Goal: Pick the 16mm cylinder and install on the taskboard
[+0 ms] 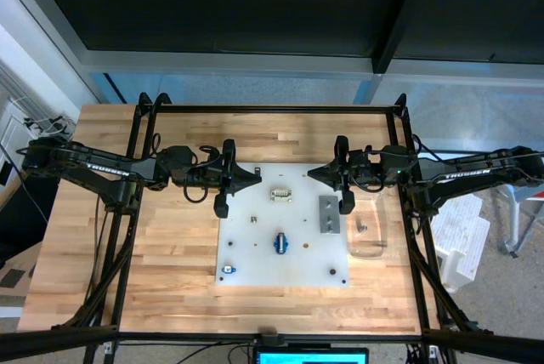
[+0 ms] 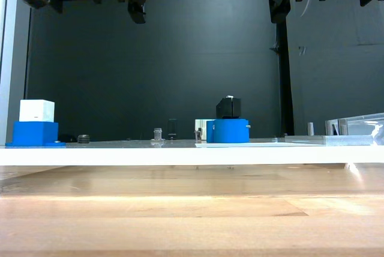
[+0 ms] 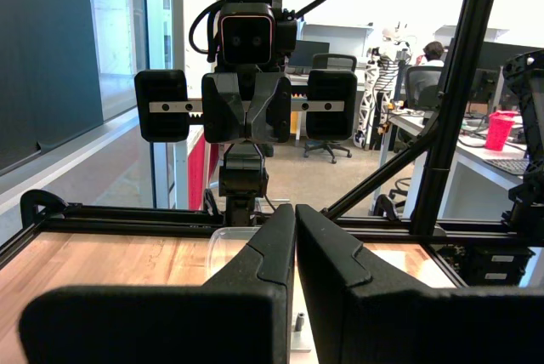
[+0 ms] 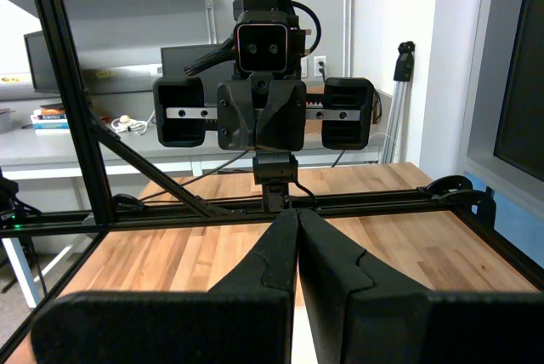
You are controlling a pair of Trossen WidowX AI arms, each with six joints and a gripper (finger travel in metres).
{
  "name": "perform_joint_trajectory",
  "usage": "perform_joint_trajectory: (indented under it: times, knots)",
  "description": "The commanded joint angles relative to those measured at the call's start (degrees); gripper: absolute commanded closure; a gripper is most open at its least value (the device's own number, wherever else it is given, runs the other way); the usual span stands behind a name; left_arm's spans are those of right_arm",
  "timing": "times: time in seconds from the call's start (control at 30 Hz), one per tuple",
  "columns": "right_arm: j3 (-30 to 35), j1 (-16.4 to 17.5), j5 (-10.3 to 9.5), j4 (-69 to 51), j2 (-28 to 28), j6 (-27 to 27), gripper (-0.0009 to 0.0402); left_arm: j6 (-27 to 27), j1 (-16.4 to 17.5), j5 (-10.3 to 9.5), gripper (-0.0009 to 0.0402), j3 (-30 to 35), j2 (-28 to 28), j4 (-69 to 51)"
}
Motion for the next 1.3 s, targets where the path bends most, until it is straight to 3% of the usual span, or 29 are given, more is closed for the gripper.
perform_joint_trajectory:
  times: [0.03,0.7,0.77,1.1,1.3]
  knots:
    - [0.00,0.00,0.00,0.00,0.00,0.00,0.0393,0.02,0.02,0.00,0.0393,0.02,0.02,0.00]
    - [0.00,0.00,0.04,0.04,0.00,-0.07,0.0393,0.04,0.02,0.00,0.0393,0.02,0.02,0.00]
    - [0.00,-0.02,1.07,0.07,0.00,-0.04,0.0393,0.02,0.00,0.00,0.0393,0.02,0.02,0.00]
    - [0.02,0.02,0.37,-0.46,0.00,-0.22,0.0393,0.04,0.02,0.00,0.0393,0.02,0.02,0.00]
    - [4.15,0.04,1.05,-15.15,0.02,2.05,0.0393,0.04,0.02,0.00,0.0393,0.02,0.02,0.00]
